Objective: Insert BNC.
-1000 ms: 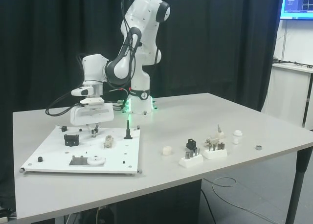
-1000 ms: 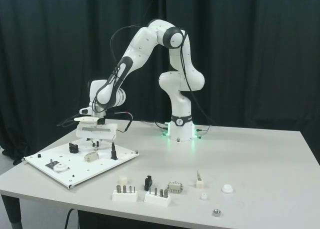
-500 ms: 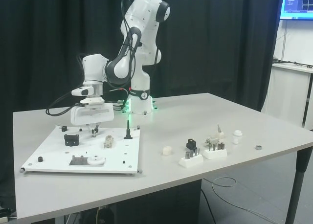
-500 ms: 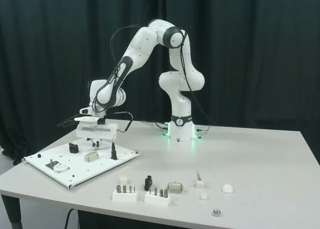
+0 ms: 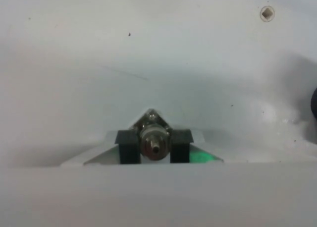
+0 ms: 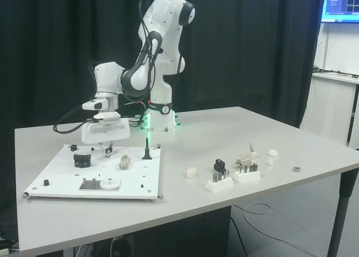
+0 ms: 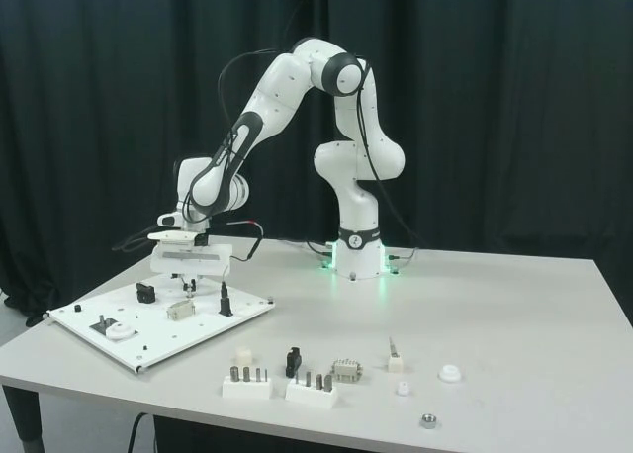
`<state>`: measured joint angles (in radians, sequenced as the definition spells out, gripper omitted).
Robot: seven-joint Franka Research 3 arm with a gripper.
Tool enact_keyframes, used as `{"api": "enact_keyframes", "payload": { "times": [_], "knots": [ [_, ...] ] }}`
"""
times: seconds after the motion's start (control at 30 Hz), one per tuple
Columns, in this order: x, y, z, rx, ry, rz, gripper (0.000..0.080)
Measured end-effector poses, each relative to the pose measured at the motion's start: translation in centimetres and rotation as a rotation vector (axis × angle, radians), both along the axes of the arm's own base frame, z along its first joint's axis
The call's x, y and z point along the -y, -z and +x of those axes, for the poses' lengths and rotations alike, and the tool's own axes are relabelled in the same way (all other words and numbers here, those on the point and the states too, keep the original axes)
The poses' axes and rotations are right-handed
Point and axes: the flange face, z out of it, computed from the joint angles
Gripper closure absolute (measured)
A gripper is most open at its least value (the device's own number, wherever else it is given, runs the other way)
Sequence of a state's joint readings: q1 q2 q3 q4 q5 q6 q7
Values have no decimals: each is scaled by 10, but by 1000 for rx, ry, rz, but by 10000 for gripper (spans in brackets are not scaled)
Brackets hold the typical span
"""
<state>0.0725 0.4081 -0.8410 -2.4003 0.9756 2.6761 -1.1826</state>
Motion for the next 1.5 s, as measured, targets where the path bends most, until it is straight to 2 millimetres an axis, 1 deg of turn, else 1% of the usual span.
{"api": "enact_keyframes", "payload": {
  "times": [0.47, 1.13, 1.5],
  "knots": [
    [0, -1, 1, -11, -66, -11, 679],
    [4, -2, 11, -78, -190, -14, 679],
    [5, -4, 17, -124, -314, -28, 679]
  ]
}}
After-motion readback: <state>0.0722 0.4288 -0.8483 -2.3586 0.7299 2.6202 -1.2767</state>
